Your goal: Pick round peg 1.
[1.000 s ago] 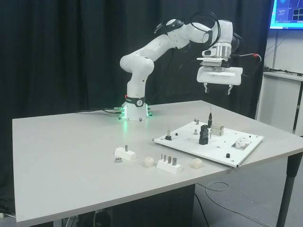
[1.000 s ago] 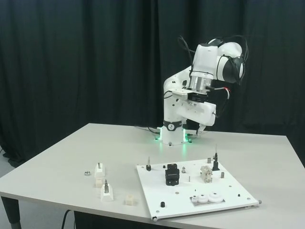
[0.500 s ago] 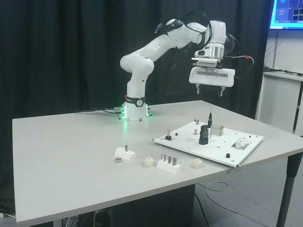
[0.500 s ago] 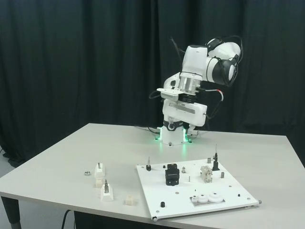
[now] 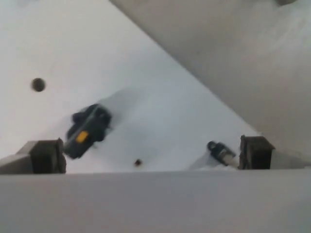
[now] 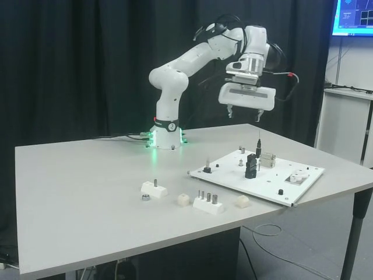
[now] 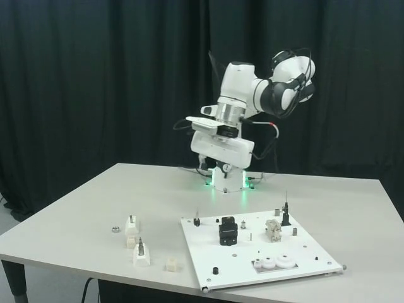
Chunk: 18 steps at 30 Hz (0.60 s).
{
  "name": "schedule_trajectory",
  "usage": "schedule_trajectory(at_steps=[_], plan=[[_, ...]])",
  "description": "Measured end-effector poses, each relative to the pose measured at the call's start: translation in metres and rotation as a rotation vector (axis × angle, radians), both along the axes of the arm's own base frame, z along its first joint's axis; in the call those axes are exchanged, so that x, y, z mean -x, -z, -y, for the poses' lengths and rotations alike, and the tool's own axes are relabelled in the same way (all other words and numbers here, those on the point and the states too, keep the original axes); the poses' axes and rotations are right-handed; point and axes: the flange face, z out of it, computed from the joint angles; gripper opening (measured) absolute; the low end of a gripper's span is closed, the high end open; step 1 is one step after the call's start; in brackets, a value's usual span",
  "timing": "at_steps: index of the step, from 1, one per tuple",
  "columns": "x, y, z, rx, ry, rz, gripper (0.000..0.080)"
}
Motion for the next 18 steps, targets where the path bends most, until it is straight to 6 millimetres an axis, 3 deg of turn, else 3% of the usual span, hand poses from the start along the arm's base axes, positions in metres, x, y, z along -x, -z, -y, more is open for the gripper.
schedule_trajectory(at_steps=[18], plan=[[-0.006,0.018,0.078,0.027,-0.308,-0.099,0.0800]])
